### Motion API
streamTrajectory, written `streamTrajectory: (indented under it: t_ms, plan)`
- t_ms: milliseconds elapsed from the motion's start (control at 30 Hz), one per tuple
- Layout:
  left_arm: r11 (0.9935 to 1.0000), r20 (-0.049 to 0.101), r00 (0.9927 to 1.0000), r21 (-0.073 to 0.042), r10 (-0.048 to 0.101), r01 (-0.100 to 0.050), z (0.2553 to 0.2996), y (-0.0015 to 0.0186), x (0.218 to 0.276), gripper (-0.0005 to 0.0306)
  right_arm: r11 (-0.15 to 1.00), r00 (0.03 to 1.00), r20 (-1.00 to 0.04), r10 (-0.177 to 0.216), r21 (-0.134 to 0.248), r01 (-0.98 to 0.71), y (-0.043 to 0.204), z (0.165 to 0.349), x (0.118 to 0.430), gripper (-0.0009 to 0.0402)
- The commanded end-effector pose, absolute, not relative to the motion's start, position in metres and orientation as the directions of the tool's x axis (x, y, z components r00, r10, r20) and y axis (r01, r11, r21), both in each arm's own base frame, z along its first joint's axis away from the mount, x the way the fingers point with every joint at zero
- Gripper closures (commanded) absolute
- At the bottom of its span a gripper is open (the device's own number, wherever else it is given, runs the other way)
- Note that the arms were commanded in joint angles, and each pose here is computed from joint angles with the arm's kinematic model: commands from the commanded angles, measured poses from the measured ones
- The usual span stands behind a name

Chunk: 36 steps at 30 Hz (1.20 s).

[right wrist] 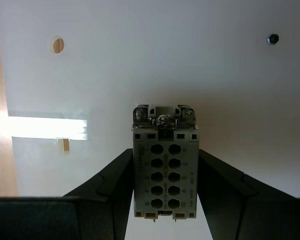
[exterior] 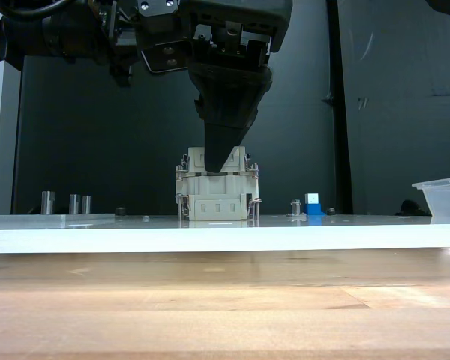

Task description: Remove the HAN10-E connector and place it in the container

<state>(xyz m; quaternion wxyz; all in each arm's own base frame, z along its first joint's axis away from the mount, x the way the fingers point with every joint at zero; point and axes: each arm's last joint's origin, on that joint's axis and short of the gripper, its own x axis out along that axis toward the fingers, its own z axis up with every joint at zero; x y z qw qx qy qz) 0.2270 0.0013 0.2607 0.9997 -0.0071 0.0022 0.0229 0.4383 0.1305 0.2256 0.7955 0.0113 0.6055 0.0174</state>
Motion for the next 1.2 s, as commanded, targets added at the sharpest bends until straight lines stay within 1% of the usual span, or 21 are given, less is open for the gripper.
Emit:
streamTrajectory:
  t_ms: [33,267,600,800,967,1200]
  plan:
    - [0.99884,-0.005,0.99892,-0.014,0.046,-0.046,0.2608,0.0014,0.2271,0.03,0.998,0.268,-0.962,0.055,0.052,-0.019,0.132,0.227,0.438,0.0346]
    - [0.99886,-0.005,0.99894,-0.014,0.046,-0.046,0.2607,0.0013,0.2271,0.03,0.998,0.285,-0.957,0.061,0.056,-0.024,0.133,0.234,0.439,0.0371]
    - [0.99886,-0.005,0.99894,-0.014,0.046,-0.046,0.2608,0.0013,0.2271,0.03,0.998,0.301,-0.951,0.066,0.062,-0.023,0.133,0.25,0.436,0.0373]
    - [0.99884,-0.005,0.99892,-0.014,0.046,-0.046,0.2608,0.0014,0.2271,0.03,0.997,0.322,-0.944,0.073,0.068,-0.027,0.132,0.264,0.429,0.0373]
    - [0.99884,-0.005,0.99892,-0.014,0.046,-0.046,0.2608,0.0014,0.2271,0.03,0.997,0.32,-0.944,0.073,0.067,-0.028,0.13,0.276,0.42,0.0373]
    - [0.99884,-0.005,0.99892,-0.014,0.046,-0.046,0.2608,0.0014,0.2271,0.03,0.997,0.326,-0.943,0.071,0.061,-0.04,0.129,0.291,0.399,0.0373]
